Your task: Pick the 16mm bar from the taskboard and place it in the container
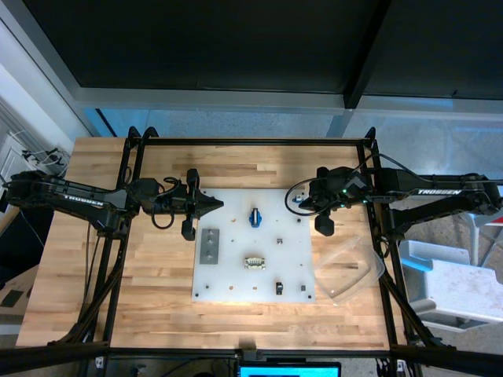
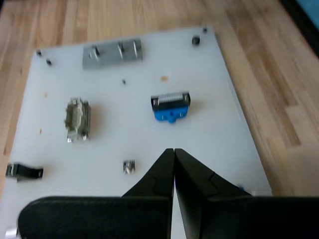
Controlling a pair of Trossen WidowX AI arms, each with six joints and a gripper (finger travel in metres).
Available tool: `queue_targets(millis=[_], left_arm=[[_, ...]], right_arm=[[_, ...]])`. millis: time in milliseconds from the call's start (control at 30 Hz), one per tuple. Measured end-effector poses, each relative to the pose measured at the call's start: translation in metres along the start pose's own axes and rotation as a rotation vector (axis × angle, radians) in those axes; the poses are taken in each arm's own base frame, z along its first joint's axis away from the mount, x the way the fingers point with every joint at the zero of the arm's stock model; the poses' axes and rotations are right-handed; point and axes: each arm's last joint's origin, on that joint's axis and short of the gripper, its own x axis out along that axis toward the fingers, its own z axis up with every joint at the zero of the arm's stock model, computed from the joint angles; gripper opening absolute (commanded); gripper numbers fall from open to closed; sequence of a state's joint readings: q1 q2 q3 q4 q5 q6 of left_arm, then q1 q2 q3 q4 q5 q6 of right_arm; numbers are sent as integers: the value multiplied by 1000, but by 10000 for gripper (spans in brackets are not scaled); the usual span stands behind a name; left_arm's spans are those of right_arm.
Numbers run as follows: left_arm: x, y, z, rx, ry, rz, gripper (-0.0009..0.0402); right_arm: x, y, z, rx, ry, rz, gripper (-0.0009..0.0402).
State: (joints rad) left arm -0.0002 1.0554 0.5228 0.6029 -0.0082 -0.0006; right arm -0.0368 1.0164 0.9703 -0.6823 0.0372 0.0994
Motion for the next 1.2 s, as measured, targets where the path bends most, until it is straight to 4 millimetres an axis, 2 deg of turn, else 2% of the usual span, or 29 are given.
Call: queue_targets(millis=[333, 500, 800, 1200], left_arm=[[0, 0, 0, 0, 1, 0, 0], [0, 0, 0, 0, 0, 0, 0], [0, 0, 0, 0, 0, 0, 0], [0, 0, 0, 0, 0, 0, 0]], right_arm=[[4, 2, 10, -8, 208, -15, 0], [13, 4, 13, -17, 353, -26, 0], [28, 18, 21, -62, 511, -14, 0], [35, 28, 25, -73, 559, -8, 0]])
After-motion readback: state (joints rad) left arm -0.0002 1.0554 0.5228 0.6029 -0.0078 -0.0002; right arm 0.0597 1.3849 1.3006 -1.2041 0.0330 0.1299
